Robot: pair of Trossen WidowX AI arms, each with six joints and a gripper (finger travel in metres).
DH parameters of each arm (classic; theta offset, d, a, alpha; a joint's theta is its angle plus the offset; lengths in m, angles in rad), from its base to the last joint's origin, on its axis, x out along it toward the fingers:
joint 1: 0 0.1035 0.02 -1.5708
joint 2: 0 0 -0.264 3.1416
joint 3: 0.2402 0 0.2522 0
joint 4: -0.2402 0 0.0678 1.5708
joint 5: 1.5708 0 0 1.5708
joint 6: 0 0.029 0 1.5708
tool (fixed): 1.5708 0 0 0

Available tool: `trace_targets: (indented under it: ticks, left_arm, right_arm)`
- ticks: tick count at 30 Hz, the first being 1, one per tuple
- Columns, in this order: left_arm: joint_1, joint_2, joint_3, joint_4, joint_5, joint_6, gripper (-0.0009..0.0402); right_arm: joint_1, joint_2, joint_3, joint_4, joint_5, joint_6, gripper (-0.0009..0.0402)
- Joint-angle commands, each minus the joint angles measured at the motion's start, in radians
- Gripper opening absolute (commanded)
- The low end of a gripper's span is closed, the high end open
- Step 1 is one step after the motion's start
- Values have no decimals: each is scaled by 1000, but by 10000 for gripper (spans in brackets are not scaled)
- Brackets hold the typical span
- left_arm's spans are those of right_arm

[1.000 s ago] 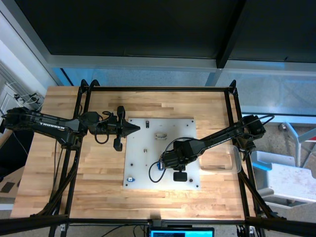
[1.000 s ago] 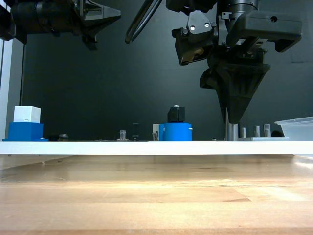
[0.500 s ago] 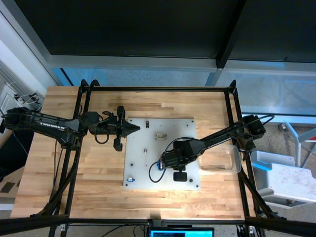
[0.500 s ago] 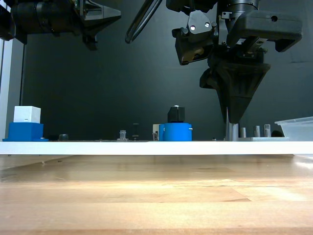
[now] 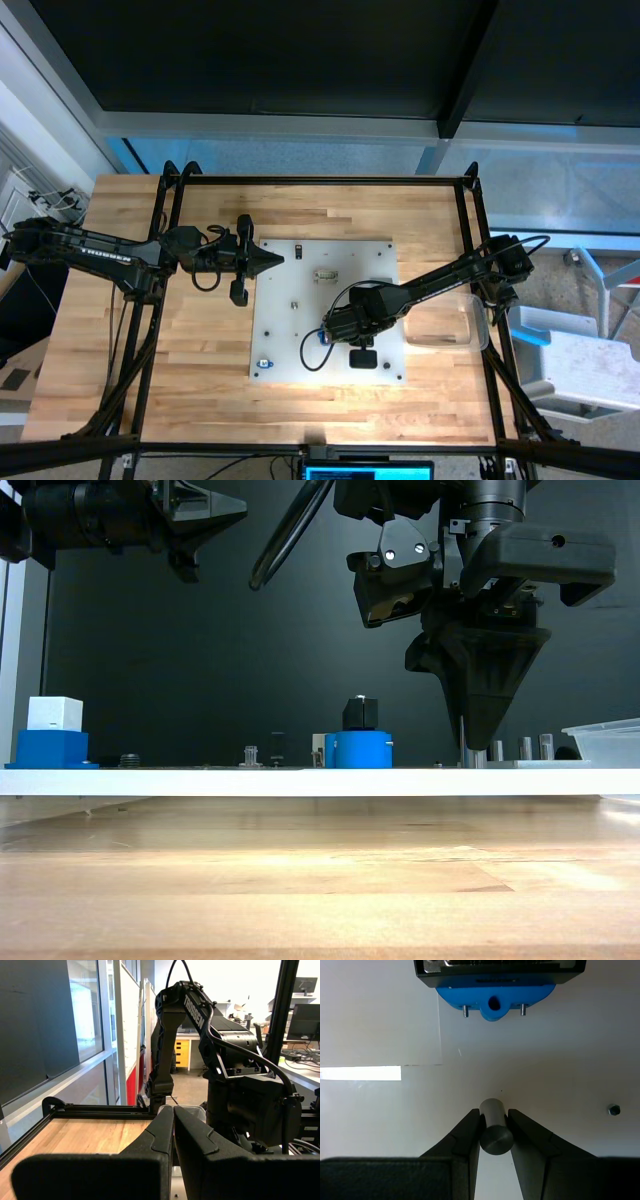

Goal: Pick the 16mm cylinder and place it in the taskboard

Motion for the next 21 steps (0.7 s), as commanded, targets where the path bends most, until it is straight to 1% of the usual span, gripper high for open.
trace_targets:
  ticks: [1, 21]
  left_arm:
    - [0, 0, 0, 0, 0, 0, 0]
    - [0, 0, 0, 0, 0, 0, 0]
  right_arm:
    - [0, 1, -2, 7, 0, -1, 29]
    - [3, 1, -17, 18, 0, -1, 29]
